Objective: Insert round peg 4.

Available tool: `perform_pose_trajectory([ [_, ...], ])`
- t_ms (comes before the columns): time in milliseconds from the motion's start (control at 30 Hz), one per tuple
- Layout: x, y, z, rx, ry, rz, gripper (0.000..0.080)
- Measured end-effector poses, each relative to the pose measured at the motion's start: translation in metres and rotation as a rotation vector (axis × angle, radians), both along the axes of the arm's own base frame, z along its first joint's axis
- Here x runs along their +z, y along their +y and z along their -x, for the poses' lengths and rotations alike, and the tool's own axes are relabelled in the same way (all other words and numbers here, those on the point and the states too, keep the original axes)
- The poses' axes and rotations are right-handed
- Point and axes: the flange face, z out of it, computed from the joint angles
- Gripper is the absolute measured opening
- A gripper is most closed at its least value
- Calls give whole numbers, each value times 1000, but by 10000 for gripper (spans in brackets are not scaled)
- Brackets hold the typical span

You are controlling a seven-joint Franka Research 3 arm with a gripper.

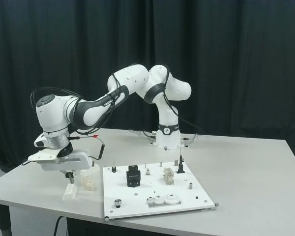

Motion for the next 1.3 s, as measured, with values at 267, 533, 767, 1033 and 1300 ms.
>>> perform_pose_trajectory([
  [267,-1,4,6,-12,50,-21,145],
  [533,4,11,13,-28,111,-41,144],
  [767,7,19,23,-41,162,-56,144],
  [1033,9,32,39,-61,197,-85,144],
  [1300,12,46,58,-85,147,-107,144],
])
